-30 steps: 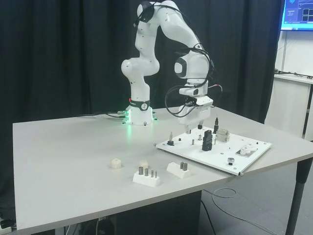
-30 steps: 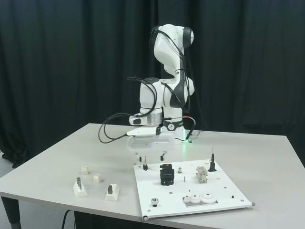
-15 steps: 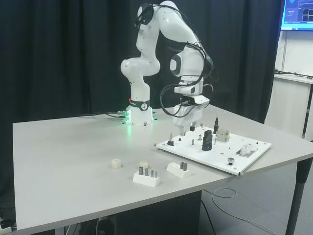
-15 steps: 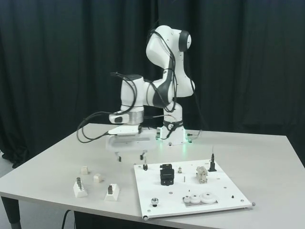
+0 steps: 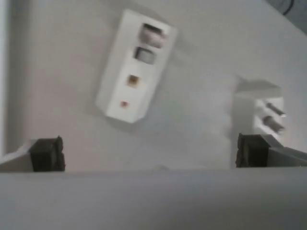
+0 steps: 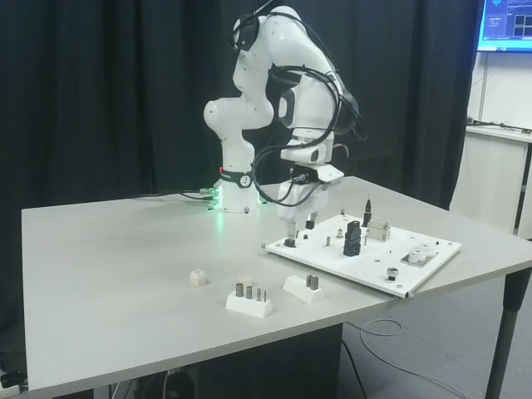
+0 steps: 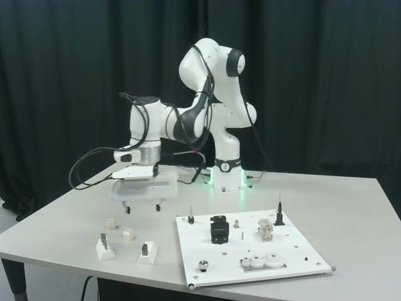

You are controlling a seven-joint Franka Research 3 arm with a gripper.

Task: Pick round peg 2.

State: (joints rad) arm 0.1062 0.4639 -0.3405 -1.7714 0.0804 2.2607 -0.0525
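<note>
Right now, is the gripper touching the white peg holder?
Apart. The second room view shows the open gripper hanging in the air above the white peg holder, grey table visible between.

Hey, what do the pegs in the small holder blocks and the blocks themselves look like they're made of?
The pegs look like metal: grey with a dull sheen. The holder blocks look like matte white plastic, possibly printed; their exact material cannot be told from here.

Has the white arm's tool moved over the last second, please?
Yes. In the second room view, the tool has swung away from above the white assembly board and now hangs open above the small white peg holders.
</note>
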